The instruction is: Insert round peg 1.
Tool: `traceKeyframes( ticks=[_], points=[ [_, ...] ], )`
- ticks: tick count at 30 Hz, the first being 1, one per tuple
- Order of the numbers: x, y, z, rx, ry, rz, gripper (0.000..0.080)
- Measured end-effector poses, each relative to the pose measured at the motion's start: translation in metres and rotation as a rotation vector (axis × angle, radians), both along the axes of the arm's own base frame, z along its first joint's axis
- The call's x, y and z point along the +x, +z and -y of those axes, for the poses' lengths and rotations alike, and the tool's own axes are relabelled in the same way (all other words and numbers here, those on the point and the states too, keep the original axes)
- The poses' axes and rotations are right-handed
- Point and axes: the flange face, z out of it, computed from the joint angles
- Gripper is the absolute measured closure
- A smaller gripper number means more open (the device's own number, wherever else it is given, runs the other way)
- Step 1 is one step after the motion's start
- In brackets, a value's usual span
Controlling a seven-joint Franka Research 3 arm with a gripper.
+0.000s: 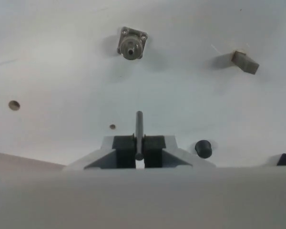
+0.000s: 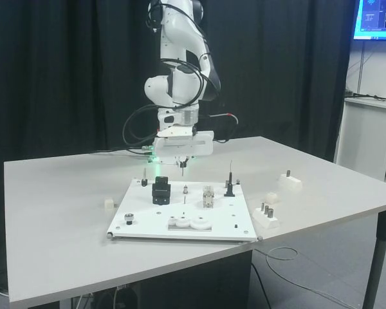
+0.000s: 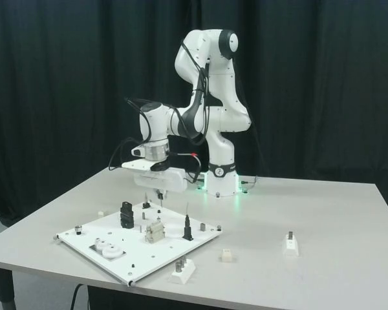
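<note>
Wrist view: hand (image 1: 139,151) pinching peg (image 1: 139,133) between two black pads, shaft poking out past them toward white board (image 1: 62,86). Small hole (image 1: 112,127) just beside the peg tip, larger hole (image 1: 14,105) well apart from it, metal connector (image 1: 132,44) beyond. Risk, as a judgement: easy to pick the wrong hole; a slightly skewed peg would catch on the rim and jam or slip in the pads.

First room view: hand (image 2: 181,164) hanging above the board's (image 2: 180,230) far edge, not touching. Black block (image 2: 161,191) and black post (image 2: 229,187) near the peg; a sideways drift on the way down could knock them.

Second room view: hand (image 3: 159,192) over the board (image 3: 84,242), peg clear of it. Board only resting on grey desk (image 3: 323,258), apparently; hard downward push off-centre could shift it.
</note>
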Motion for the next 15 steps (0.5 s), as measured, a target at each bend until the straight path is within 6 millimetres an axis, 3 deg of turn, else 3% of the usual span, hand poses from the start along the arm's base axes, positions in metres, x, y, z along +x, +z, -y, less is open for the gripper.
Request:
traceKeyframes(
  ticks=[15],
  points=[
    [0.001, -0.014, -0.009, 0.010, 0.000, -0.018, 0.0768]
  ],
)
